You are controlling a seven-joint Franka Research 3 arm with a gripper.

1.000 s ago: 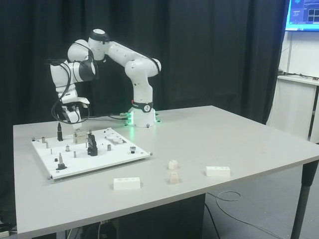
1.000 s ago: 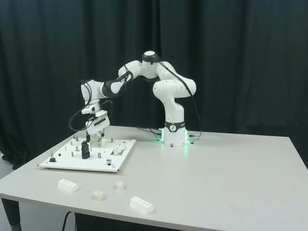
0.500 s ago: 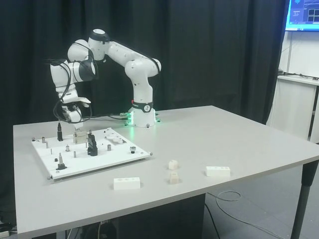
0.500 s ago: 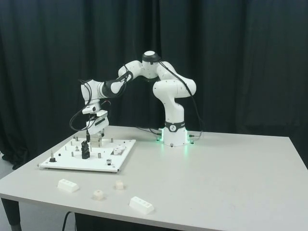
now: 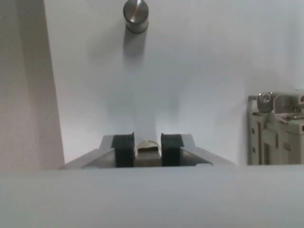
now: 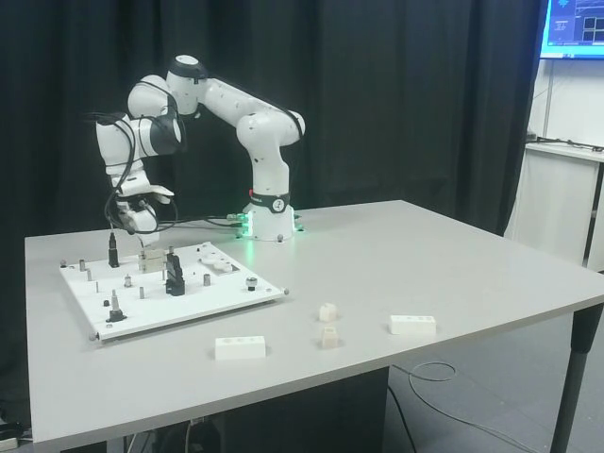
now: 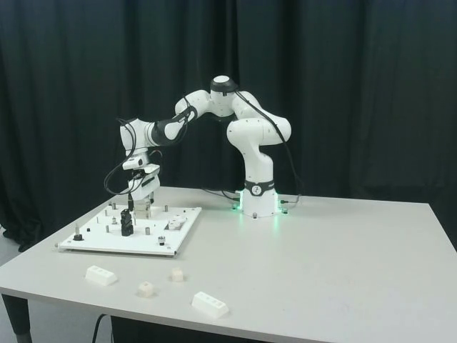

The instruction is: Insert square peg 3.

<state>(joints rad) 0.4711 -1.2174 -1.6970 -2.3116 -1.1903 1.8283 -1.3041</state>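
**Arm hanging over the back of the board, peg in its grip**

Table [image 6: 396, 255] is carrying the white board [image 6: 226, 294], and the white arm [image 6: 255, 123] is reaching across to hover above the board's far side. Gripper [image 5: 147, 148] is pinching a small grey metal peg [image 5: 147, 145] between its black fingertips [image 5: 123, 149], narrowly set. A metal fixture [image 5: 278, 126] is standing just beside it on the board; a round stud [image 5: 136, 9] is sitting farther off.

Under my gripper [image 5: 147, 148] the white board [image 5: 190, 71] is bare. A metal post [image 5: 136, 14] stands ahead, and a metal block fixture [image 5: 275, 128] stands close beside.
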